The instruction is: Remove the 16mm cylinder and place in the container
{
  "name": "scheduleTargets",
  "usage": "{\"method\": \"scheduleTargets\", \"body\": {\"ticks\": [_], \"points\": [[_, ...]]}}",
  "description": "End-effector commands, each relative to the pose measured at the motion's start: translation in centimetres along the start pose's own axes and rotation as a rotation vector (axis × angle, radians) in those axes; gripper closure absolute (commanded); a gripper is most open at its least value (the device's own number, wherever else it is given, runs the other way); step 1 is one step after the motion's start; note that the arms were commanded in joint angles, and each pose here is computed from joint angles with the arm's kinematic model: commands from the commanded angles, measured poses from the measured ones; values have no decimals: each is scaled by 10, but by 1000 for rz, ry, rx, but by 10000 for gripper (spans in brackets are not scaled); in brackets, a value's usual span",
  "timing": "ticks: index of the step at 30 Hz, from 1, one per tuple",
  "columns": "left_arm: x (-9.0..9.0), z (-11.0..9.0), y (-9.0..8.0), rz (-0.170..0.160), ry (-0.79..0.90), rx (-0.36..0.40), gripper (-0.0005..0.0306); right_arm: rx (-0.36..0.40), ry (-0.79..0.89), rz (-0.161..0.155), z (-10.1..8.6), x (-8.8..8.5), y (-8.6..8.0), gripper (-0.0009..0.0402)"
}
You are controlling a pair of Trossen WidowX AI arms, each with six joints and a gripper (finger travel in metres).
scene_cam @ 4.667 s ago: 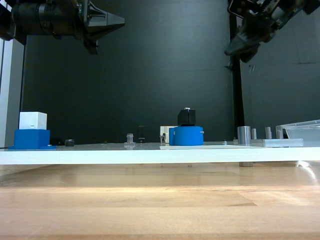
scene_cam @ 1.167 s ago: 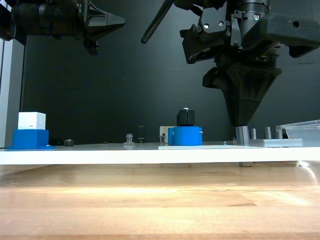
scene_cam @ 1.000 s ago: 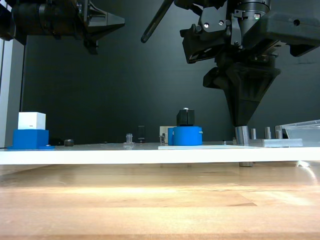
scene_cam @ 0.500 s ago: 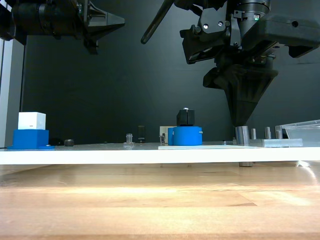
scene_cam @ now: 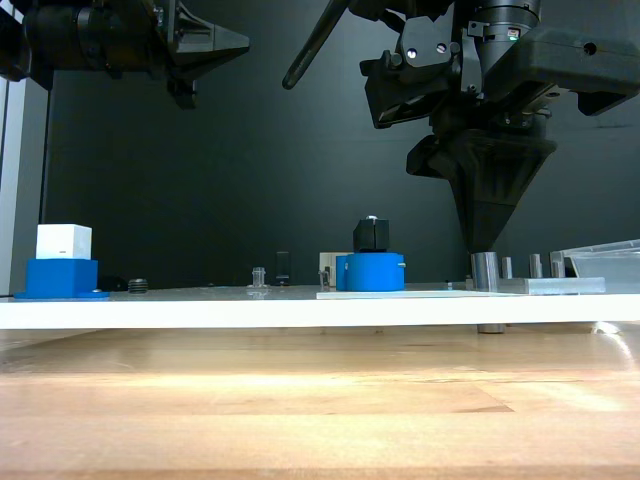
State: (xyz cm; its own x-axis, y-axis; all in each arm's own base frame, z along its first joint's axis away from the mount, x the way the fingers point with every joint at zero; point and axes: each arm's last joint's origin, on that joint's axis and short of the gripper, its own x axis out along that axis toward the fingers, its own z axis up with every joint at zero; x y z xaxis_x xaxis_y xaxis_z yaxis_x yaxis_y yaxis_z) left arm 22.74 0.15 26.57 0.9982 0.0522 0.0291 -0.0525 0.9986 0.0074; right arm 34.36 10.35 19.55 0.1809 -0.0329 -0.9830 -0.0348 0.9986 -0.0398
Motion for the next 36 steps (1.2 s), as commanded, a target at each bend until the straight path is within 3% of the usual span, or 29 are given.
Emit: {"method": "scheduleTargets", "body": {"ticks": [1,15,36], "points": [[0,0,0,0,0,0,300,0,0,-1,0,-1,0,393],[0,0,0,0,0,0,300,19,9,-7,4,-11,-8,393],[0,0,0,0,0,0,300,29,-13,2,1,-18,-1,393]]}}
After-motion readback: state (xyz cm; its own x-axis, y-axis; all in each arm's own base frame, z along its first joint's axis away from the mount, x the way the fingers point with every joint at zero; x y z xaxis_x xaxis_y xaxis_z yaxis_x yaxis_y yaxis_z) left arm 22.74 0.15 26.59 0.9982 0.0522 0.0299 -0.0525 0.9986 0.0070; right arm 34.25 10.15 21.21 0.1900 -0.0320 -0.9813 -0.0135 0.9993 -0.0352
